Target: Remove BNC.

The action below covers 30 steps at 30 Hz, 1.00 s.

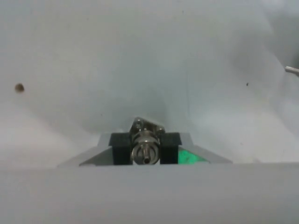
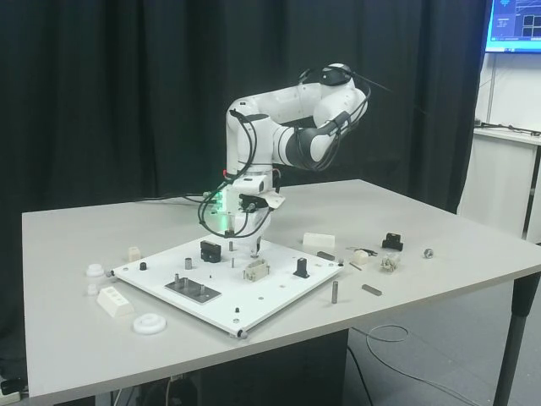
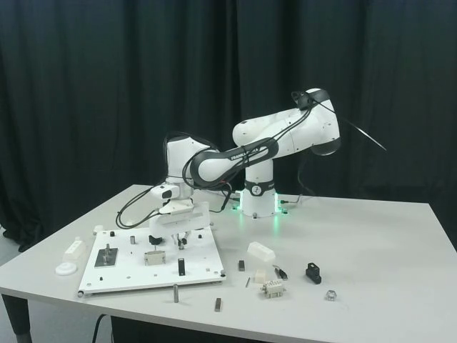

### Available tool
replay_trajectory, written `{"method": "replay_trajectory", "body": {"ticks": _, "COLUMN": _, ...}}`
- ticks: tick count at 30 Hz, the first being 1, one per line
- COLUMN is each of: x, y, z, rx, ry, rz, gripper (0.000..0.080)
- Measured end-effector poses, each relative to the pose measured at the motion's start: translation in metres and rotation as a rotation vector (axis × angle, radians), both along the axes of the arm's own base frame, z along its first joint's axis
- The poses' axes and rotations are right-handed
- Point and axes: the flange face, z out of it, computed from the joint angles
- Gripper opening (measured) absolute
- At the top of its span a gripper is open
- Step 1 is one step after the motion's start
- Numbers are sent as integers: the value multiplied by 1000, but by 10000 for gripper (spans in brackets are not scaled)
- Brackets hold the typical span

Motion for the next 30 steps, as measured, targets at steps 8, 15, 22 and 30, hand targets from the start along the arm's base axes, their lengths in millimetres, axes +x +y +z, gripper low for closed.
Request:
{"method": "replay_trajectory", "body": {"ticks": 8, "x": 0, "y": 0, "z": 1, "rx": 1, "ry": -1, "rz": 3, "gripper": 121}}
{"method": "replay_trajectory", "body": {"ticks": 15, "x": 0, "y": -1, "z": 4, "rx": 5, "ry": -1, "rz": 2, "gripper": 121}}
{"method": "replay_trajectory", "body": {"ticks": 22, "x": 0, "y": -3, "z": 19, "rx": 5, "ry": -4, "rz": 14, "gripper": 121}}
{"method": "replay_trajectory", "body": {"ticks": 30, "x": -1, "y": -5, "z": 41, "rx": 10, "ry": -5, "rz": 18, "gripper": 121}}
